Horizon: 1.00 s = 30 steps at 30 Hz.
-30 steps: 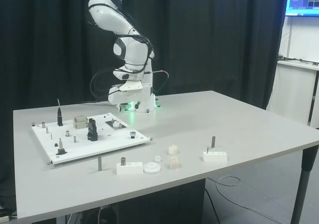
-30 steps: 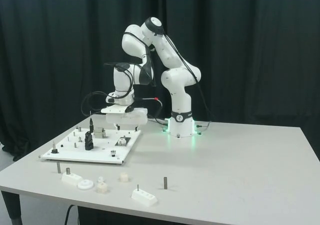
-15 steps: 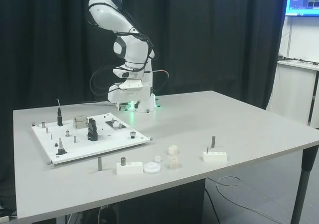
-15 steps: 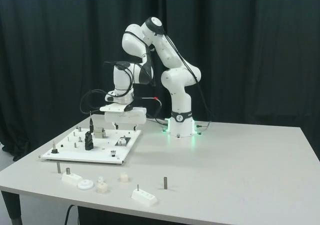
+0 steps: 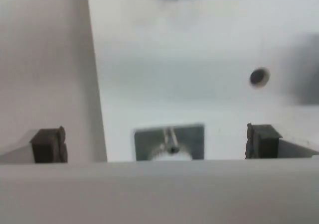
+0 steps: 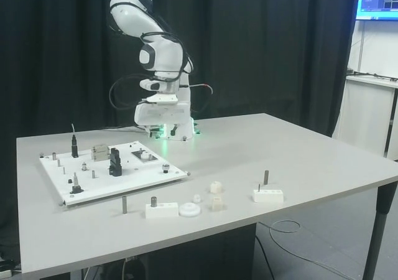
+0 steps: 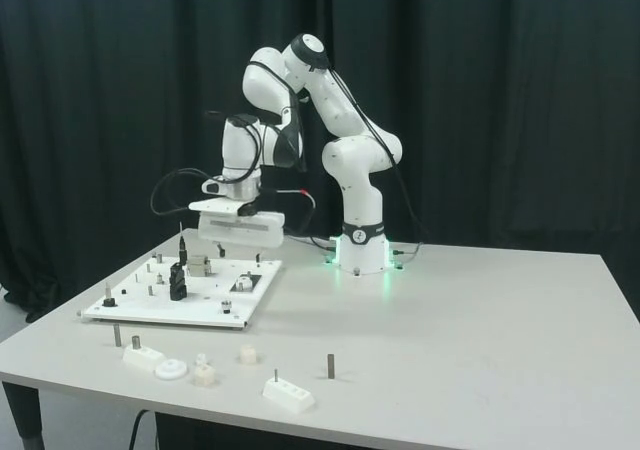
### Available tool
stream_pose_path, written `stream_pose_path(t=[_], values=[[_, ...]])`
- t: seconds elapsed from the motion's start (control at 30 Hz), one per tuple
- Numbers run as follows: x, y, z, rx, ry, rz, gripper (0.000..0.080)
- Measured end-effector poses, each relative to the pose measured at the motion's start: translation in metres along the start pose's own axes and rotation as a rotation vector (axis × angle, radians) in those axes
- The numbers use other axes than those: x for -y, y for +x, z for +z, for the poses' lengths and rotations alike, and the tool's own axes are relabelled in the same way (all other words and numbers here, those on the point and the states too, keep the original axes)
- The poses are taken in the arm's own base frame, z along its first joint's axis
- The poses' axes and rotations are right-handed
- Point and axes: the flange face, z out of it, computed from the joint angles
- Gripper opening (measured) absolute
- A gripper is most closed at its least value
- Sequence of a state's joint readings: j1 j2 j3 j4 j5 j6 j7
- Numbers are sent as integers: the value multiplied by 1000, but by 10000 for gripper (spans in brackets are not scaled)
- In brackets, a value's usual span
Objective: Pick large gear.
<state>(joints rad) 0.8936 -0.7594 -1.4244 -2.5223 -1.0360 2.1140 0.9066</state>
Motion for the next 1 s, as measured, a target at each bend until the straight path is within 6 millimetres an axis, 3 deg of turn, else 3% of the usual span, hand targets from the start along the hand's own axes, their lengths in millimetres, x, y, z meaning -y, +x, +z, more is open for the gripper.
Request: stream_pose_path(t=[0.47, 1.0], values=[[5, 20, -20, -106, 103, 30, 800], [20, 42, -28, -205, 181, 21, 800]])
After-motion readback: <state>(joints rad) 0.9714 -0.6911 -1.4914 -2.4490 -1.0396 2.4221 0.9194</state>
